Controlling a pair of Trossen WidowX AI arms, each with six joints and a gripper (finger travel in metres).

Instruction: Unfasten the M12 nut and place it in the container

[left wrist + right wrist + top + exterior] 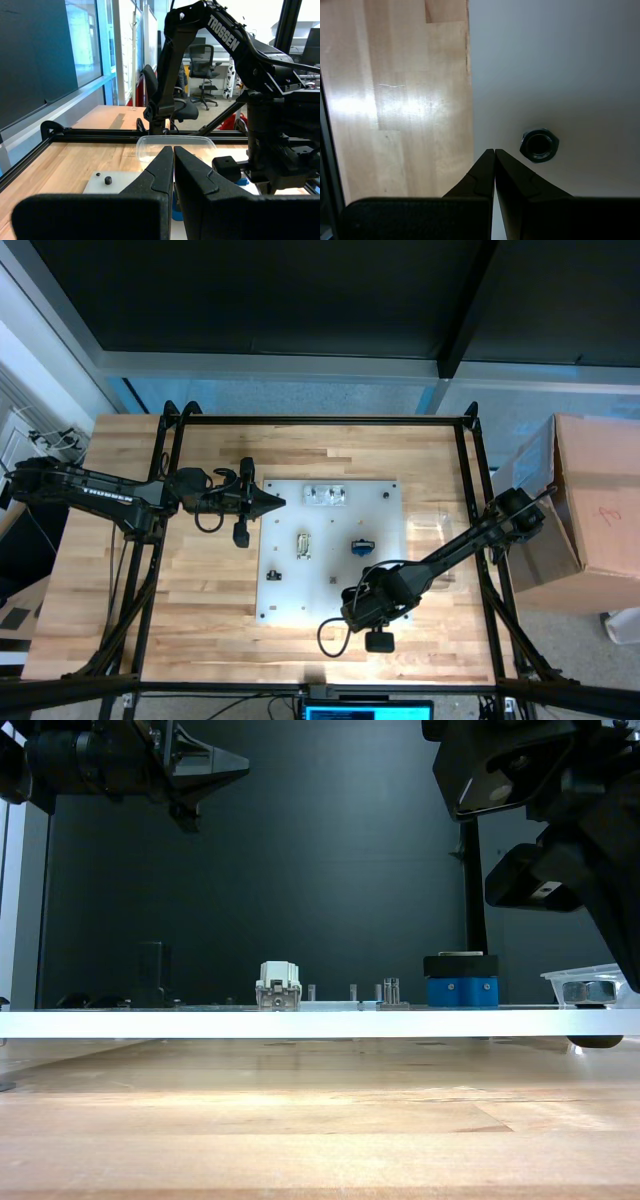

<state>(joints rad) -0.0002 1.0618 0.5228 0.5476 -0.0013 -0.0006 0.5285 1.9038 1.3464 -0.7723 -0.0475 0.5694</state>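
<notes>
In the right wrist view the M12 nut (539,145) shows as a hexagon with a dark centre on the white board (560,60), just beside my right gripper (494,151), not between its fingers. That gripper is shut on nothing and points down over the board's near right part (352,615). In the low view the silver nut (590,991) sits low on its stud, in line with the clear container (600,973) behind it. The right arm hides the nut in the high view. My left gripper (275,502) hangs shut and empty above the board's far left edge.
The clear container (430,523) stands off the board's right edge. On the board are a blue block (361,547), a white connector (303,544) and silver fittings (325,496). A cardboard box (590,510) stands beyond the table's right side. A black frame rings the table.
</notes>
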